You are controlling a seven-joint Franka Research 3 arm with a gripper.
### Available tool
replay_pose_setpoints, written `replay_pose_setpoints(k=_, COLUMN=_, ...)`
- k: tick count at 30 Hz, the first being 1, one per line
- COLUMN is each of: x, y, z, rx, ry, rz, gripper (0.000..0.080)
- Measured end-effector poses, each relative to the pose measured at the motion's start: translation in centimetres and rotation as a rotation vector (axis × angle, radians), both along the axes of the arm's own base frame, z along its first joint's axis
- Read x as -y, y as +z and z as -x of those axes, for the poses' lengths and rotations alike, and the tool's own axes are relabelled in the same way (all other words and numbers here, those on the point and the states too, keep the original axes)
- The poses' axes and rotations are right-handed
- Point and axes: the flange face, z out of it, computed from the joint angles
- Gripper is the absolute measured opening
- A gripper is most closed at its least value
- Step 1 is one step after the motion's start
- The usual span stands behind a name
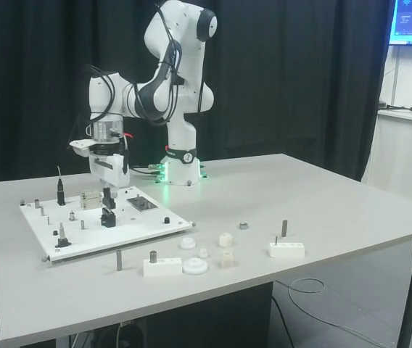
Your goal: Insert D-SUB.
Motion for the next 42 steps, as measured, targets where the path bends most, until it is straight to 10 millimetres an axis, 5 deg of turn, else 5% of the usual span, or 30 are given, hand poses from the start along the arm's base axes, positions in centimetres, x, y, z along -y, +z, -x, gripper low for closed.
replay_pose_setpoints(k=42, x=0.22, y=-0.54, z=0.09, rx=0.014, ry=-0.036, rz=0.008, gripper=0.0380)
